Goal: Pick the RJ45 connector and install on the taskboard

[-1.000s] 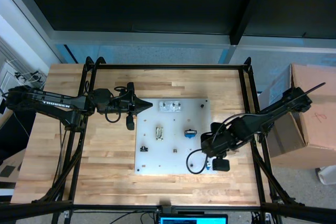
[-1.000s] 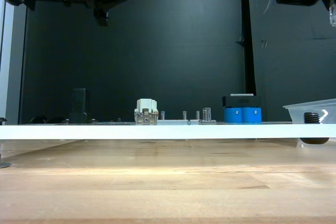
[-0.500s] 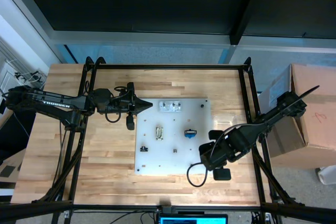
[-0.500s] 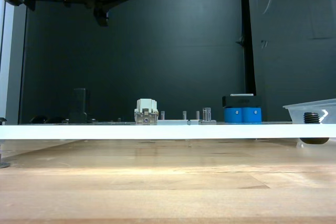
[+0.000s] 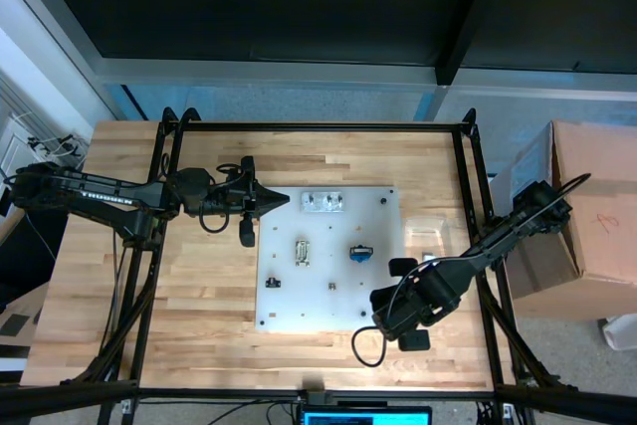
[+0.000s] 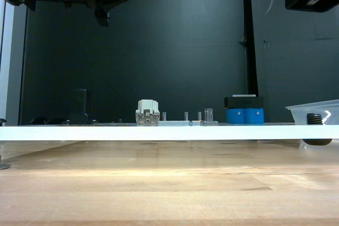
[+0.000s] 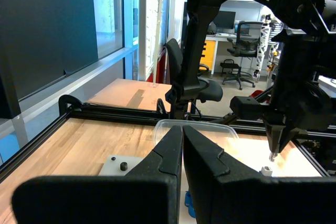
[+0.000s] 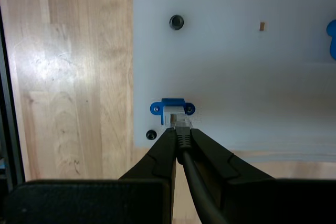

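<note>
1. The right hand (image 8: 181, 132) hangs over the near right corner of the white board (image 5: 309, 308), its fingers pinched tight on the plug (image 8: 182, 123) (the black cable (image 8: 198, 195) trails back between them).
2. The plug points down just above the blue socket (image 8: 172, 107); the left wrist view shows it clear of the seat.
3. The left hand (image 5: 271, 200) hovers high over the board's far left corner, fingers closed together on nothing.
4. A clear tray (image 5: 428, 234) sits on the tabletop (image 5: 199, 286) beside the board.
</note>
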